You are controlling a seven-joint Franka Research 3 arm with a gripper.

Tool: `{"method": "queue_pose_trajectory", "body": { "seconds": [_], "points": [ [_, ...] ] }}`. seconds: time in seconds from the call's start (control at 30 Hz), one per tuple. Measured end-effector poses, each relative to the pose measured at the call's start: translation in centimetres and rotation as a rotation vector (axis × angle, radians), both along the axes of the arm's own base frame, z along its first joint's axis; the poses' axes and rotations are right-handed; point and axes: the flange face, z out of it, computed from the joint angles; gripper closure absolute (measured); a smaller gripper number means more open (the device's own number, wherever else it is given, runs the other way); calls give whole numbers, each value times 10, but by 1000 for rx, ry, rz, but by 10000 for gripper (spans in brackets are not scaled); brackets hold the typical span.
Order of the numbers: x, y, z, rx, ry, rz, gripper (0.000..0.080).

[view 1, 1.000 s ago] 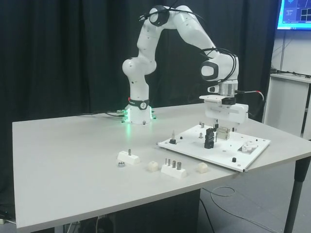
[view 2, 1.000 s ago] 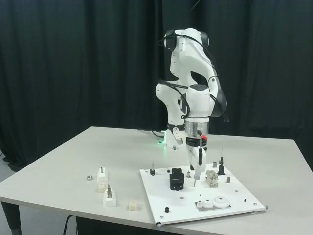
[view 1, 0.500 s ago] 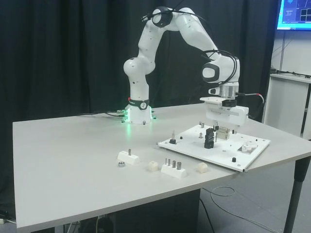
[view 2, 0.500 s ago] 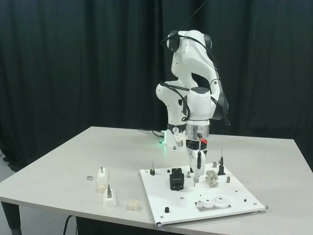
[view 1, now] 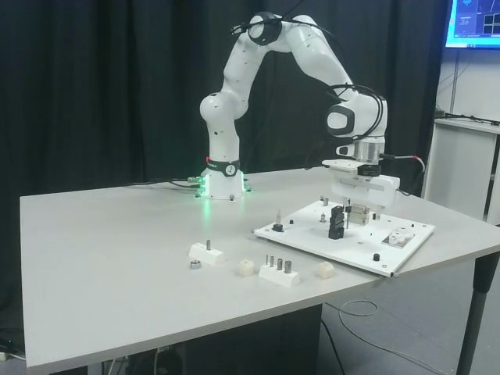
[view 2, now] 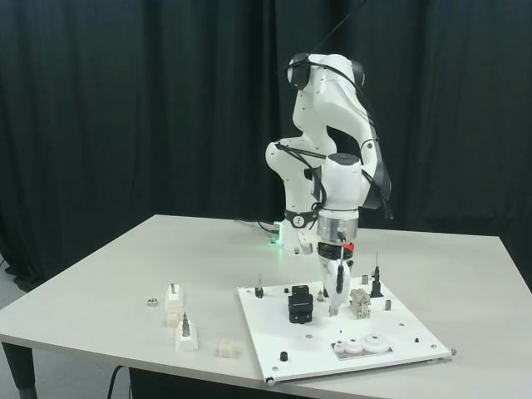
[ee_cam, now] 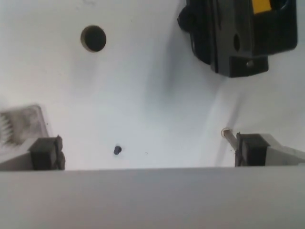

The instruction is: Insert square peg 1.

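Wrist view shows the hand (ee_cam: 147,150) open wide over the white board (ee_cam: 143,95), with nothing held between its fingers (ee_cam: 46,152). A small grey peg (ee_cam: 228,137) stands just beside one finger; I think it is the square one, but it is hard to tell. If the hand slides sideways, that finger could knock the peg crooked. In the second room view, the black block (view 2: 300,303) sits near the hand, at 9 o'clock, and could get bumped too.

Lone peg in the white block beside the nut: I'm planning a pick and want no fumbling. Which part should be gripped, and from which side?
Grip the exposed upper part of the peg, coming straight down from above. It stands upright with its foot sunk in the white block, so only the top is free, and a vertical approach should lift it out cleanly.
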Motion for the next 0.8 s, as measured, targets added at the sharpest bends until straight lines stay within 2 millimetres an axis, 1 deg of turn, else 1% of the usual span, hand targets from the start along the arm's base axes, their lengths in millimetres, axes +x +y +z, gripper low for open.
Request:
{"method": "queue_pose_trajectory", "body": {
  "seconds": [0.5, 0.8],
  "points": [
    [8, 11, -22, -26, 9, 13, 3],
    [15, 12, -26, -36, 5, 12, 3]
  ]
}}
